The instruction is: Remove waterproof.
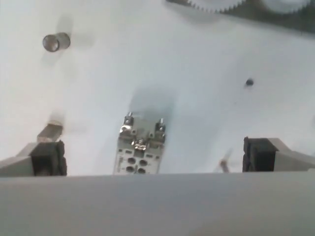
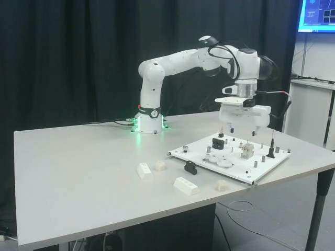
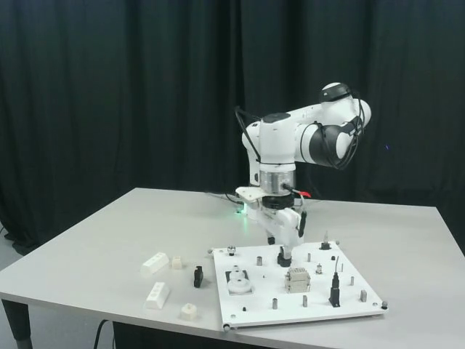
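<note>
Waterproof connector [image 1: 140, 147]: small grey block with screw terminals and round sockets, seated on the white board [image 3: 363, 309], roughly mid-board. In the wrist view it lies between the two fingertips, so the arm looks lined up on it for a straight descent.

Pincer [image 1: 145, 156]: spread wide, holding nothing, hovering above the board. Black fingertips [image 1: 48, 158] stand well clear of the connector on either side, probably left that wide so both pads can pass its flanks.

Nearby on the board: a short metal cylinder [image 1: 56, 42], a small black dot (likely a screw or hole) [image 1: 249, 82], a white gear [image 1: 216, 5] at the edge.

Board sits near the edge of the grey counter [image 2: 78, 157]; loose white blocks [image 3: 155, 263] lie off to one side, apart from the work.
</note>
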